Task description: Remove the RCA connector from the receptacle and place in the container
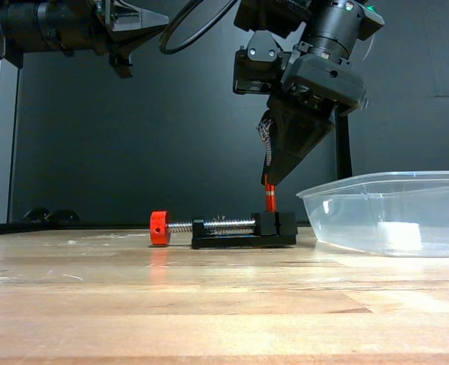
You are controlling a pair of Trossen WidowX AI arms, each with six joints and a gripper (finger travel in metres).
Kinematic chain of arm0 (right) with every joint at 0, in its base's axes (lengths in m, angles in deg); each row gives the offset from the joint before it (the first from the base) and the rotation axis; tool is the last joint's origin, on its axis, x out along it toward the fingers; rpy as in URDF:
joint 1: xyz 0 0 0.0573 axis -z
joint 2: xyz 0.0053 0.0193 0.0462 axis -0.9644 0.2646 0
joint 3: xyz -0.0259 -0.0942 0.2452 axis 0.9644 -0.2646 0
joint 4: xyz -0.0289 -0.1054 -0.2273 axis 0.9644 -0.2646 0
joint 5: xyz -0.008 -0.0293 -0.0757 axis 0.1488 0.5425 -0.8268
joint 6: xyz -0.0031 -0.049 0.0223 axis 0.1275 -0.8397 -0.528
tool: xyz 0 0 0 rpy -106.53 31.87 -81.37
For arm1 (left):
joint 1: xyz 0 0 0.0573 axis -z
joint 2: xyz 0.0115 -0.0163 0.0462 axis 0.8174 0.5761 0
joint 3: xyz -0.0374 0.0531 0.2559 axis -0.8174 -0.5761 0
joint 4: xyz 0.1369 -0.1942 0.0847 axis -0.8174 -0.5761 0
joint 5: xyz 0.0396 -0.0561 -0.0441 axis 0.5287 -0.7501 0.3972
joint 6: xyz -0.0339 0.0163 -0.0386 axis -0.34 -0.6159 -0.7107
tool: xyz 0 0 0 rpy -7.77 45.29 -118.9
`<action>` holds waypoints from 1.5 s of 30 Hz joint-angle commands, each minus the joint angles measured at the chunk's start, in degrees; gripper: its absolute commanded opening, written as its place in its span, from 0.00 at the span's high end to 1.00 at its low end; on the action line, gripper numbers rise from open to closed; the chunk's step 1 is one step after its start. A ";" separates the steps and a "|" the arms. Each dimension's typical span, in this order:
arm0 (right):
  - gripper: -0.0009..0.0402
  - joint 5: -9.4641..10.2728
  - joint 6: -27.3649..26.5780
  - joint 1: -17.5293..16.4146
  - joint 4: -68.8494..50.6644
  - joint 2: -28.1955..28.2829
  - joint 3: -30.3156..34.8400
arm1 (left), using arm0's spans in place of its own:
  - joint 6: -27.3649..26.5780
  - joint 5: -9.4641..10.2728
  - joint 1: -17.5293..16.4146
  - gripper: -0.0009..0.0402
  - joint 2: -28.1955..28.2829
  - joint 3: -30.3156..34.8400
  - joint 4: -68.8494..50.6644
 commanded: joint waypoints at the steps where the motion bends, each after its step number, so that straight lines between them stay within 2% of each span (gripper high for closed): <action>1: 0.63 -0.07 -0.11 0.02 0.04 -0.04 -0.02 | 0.02 0.00 -0.02 0.98 0.02 0.02 -0.02; 25: 0.94 -0.07 -0.17 0.15 0.31 -0.04 -0.02 | 0.02 0.00 0.00 0.98 0.02 0.02 0.00; 45: 0.97 -0.07 -0.20 0.17 -0.83 -1.90 0.07 | 0.02 0.00 -0.02 0.98 0.02 0.02 0.00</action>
